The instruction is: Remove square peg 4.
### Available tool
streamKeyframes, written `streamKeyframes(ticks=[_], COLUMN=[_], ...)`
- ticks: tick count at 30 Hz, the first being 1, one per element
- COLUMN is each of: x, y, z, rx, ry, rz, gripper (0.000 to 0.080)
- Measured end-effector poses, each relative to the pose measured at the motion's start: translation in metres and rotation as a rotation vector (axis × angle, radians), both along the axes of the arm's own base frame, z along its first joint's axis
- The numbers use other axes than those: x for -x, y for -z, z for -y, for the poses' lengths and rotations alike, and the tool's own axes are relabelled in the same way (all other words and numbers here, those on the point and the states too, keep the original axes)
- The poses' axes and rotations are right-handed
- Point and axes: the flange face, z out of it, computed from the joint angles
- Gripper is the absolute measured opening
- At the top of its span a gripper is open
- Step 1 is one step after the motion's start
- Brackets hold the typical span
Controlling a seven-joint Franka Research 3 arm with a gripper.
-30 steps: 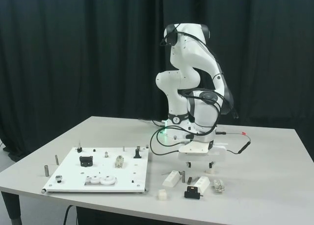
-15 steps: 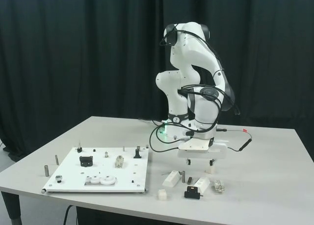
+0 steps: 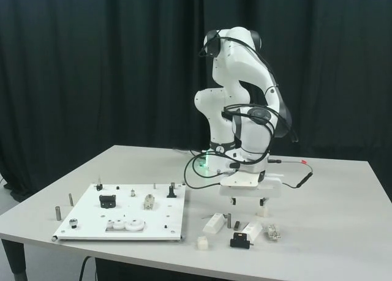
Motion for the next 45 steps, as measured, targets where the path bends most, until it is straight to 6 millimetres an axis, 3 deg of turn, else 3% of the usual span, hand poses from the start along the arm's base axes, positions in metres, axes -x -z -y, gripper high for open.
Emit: streamKeyframes(ticks=[21,45], x=[-0.006,-0.025], y=[0.001,-0.019], z=[0.018,0.033], rx=[0.007,0.005], ry=[-0.056,-0.106], rz=[-0.005,-0.002], gripper=[0.0800,0.0800])
